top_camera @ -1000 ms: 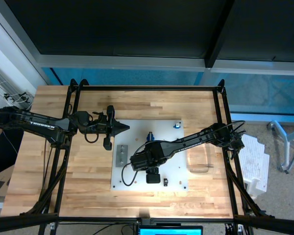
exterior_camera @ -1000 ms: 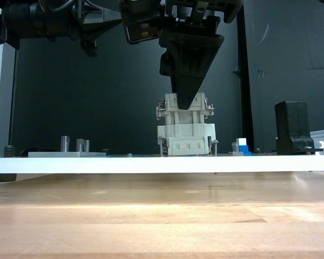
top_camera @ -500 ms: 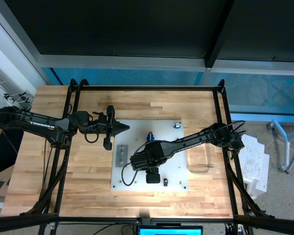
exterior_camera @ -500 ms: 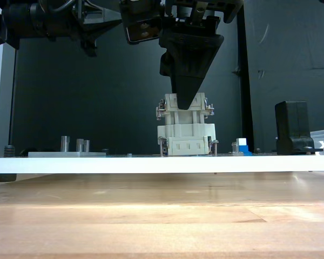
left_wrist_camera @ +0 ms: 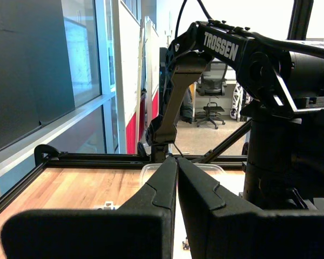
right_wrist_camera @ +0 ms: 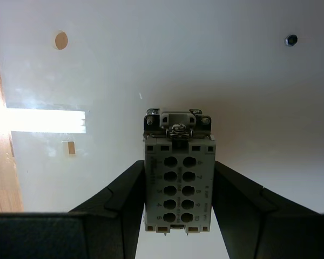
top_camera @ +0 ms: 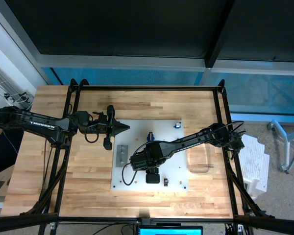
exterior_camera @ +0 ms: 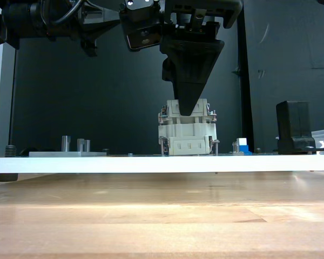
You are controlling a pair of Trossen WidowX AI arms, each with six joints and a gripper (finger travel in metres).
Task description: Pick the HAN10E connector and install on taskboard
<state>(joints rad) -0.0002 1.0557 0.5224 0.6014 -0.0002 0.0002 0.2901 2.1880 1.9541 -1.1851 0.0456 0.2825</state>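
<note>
Facing up: HAN10E connector, right gripper

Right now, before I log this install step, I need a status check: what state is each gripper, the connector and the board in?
Taskboard: flat on the table.
HAN10E connector: upright on the beige socket, seating depth unclear.
Right gripper: fingers shut on the connector, over the board.
Left gripper: fingers shut, empty, hovering at the board's far left corner.

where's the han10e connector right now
In the low view the HAN10E connector sits on a beige socket mid-taskboard, held between the right gripper's fingers; the left gripper hovers shut by the board's far-left corner.
</note>
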